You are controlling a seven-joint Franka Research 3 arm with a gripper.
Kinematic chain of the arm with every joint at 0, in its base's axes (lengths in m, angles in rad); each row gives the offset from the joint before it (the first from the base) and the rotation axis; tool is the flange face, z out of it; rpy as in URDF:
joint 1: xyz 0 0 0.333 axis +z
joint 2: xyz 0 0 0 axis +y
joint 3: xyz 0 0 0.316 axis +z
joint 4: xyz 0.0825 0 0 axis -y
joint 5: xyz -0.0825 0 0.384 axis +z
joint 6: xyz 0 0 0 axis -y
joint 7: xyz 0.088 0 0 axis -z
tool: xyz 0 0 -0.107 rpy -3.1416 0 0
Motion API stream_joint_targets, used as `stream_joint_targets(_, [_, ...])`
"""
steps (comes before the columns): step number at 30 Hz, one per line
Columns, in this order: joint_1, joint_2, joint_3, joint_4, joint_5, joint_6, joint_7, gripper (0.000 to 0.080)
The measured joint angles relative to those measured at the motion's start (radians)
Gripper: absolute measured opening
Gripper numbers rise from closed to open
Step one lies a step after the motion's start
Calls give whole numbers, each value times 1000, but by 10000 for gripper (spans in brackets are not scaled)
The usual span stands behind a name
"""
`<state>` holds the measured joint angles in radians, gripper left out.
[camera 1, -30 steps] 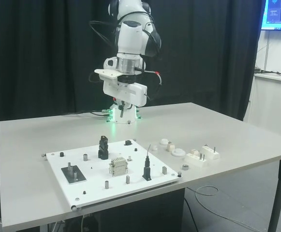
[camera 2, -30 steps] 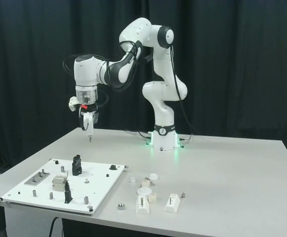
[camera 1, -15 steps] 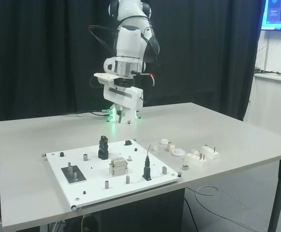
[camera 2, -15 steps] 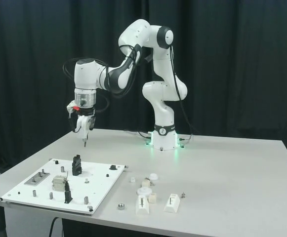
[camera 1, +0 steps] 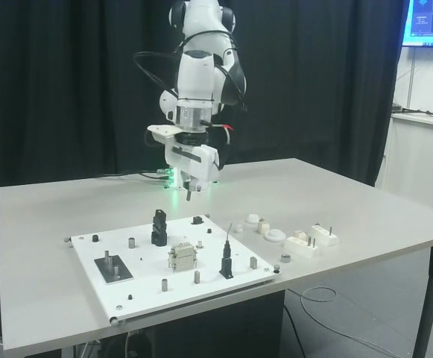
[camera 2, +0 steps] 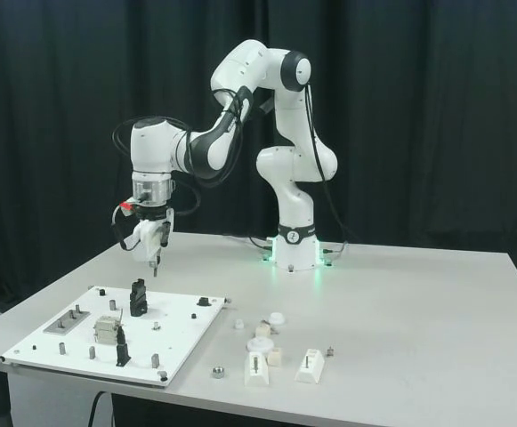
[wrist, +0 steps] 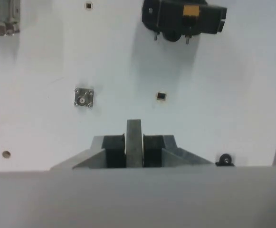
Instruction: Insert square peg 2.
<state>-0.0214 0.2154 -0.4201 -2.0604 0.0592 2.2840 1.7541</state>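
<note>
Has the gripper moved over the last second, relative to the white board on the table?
Yes. The gripper, shut on the square peg, has come down toward the white board, nearer the black connector than before.

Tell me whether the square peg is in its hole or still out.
Out. The hand is shut on the square peg in the air above the white board, whose small square hole is empty.

White board point(wrist: 128, 57): smooth, matt. Peg point(wrist: 133, 149) in tool point(wrist: 133, 153): grey, dull metal look. Black connector block point(wrist: 183, 19): matt plastic. Arm point(camera 2: 240, 116): glossy white shell. Desk point(camera 1: 335, 194): smooth matt grey. Backdrop curtain point(camera 2: 418, 116): black cloth.
</note>
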Motion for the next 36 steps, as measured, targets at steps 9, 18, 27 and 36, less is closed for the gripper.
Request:
stream_joint_targets(9, [-1,27,-13,7,55,0,1,76])
stream_joint_targets(18, [0,46,-18,7,101,-2,3,76])
stream_joint_targets(27, [2,69,-18,7,120,-3,21,76])
stream_joint_targets(36, [2,94,-24,8,120,0,22,76])
